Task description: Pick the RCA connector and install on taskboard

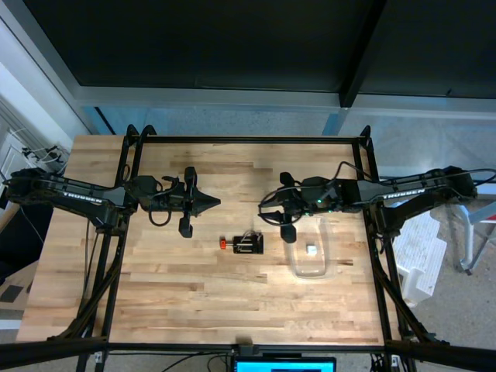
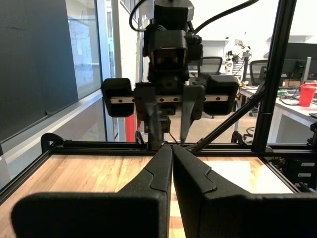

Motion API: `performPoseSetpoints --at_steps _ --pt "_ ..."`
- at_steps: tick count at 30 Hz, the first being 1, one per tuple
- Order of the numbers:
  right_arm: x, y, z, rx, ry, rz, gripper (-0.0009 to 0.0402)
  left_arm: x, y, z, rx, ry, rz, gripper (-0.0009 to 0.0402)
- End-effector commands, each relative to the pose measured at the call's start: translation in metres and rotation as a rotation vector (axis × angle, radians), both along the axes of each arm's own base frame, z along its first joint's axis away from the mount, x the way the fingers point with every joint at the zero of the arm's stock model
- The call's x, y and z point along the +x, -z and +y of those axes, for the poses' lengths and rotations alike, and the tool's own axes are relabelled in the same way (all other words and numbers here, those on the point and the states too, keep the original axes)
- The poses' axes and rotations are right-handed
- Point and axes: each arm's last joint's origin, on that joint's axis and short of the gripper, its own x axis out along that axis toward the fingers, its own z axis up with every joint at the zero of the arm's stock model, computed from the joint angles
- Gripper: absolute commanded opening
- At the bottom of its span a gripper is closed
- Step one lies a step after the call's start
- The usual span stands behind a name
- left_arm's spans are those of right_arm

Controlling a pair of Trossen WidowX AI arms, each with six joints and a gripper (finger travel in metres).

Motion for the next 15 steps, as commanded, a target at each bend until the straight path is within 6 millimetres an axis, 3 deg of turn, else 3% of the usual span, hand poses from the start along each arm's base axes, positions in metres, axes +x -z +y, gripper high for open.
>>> performPoseSetpoints --at_steps 1,15 --pt "-0.005 0.001 -0.002 0.005 0.009 -0.077 0.0086 0.000 0.000 0.000 0.000 0.000 0.000 0.0000" --pt "-0.025 0.007 -0.014 -0.009 -0.014 -0.309 -0.0002 0.000 0.000 0.000 0.000 0.000 0.000 0.0000"
